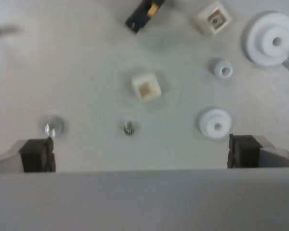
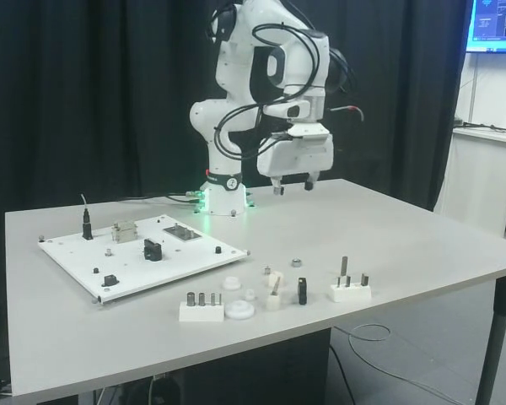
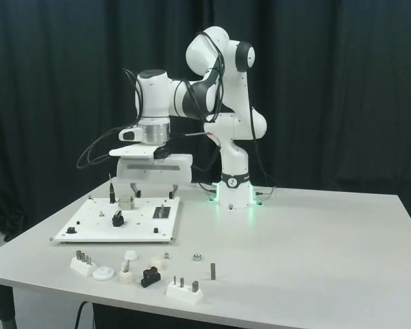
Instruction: Pick Ethernet.
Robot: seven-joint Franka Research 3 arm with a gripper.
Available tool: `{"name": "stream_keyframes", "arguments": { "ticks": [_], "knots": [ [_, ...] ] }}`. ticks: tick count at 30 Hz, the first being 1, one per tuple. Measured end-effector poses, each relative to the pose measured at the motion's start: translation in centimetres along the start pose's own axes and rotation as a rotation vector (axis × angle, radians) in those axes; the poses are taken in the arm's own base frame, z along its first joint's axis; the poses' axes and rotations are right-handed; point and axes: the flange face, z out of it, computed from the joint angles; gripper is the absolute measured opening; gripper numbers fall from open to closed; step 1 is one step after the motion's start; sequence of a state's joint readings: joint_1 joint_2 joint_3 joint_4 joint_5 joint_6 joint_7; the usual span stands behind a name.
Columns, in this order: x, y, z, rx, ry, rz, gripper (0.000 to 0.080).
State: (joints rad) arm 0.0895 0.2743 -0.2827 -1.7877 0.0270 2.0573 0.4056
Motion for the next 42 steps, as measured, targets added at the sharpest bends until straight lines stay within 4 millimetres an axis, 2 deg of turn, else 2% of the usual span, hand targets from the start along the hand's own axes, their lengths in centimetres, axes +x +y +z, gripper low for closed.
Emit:
{"name": "stream_keyframes", "arguments": {
  "ticks": [13,18,25,36,42],
  "knots": [
    [2.8,-1.4,2.4,0.011,0.077,0.131,0.08],
    [3.8,-1.2,3.4,0.009,0.095,0.185,0.08],
    [5.0,-0.7,4.8,0.01,0.104,0.38,0.08],
    [6.4,-0.3,6.9,0.029,0.103,0.624,0.08],
    [6.8,-0.1,8.2,0.034,0.096,0.702,0.08]
  ]
}}
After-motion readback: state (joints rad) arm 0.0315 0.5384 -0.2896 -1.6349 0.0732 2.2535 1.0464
